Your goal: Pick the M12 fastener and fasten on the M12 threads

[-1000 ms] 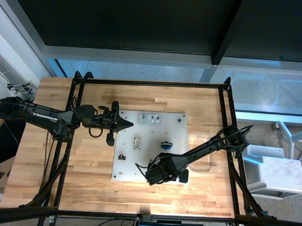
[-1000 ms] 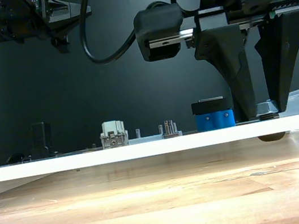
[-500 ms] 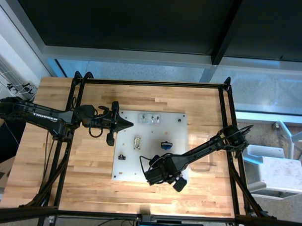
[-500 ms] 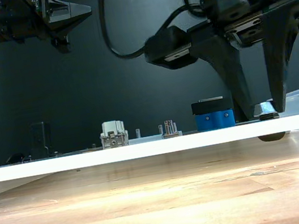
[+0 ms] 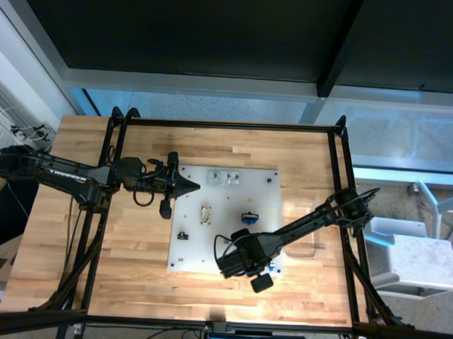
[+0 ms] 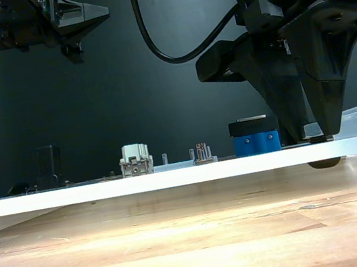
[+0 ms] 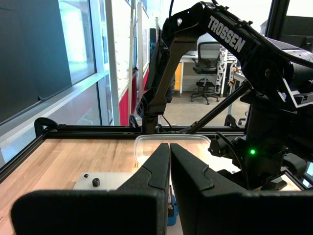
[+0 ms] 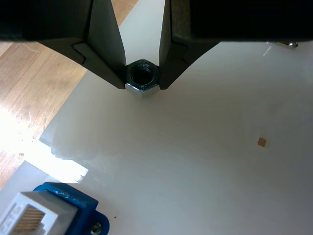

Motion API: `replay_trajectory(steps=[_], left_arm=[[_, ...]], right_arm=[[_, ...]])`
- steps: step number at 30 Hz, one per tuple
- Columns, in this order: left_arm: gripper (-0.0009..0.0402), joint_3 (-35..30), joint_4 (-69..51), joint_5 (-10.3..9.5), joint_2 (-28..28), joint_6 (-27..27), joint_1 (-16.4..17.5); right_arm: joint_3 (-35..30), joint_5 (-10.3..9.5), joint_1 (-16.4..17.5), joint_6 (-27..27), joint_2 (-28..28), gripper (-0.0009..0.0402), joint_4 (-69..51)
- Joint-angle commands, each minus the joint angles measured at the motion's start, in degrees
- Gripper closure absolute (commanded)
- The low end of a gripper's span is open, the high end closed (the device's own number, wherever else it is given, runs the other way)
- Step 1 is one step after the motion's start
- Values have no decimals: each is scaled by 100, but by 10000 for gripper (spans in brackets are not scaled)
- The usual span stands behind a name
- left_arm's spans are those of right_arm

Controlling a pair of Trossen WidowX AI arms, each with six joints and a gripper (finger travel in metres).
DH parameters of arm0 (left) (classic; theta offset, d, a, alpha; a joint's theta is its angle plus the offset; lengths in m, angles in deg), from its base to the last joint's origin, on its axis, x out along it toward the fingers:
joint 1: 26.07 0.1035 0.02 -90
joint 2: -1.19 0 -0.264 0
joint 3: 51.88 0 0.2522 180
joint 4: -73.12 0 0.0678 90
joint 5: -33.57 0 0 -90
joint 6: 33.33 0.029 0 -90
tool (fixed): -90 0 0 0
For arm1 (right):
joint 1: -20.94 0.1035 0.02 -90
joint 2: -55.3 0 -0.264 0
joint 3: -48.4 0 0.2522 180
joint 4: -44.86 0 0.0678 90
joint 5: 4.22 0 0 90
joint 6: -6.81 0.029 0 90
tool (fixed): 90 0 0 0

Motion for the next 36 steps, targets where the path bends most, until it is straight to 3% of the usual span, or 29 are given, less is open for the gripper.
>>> replay_trajectory(steps=[1,36], left_arm=[[393,-2,2,2,0,0,0],[393,-2,2,2,0,0,0]], right_arm=[[-2,4,7,17,0,366,46],[-2,31,11,-72,-2,365,-138]])
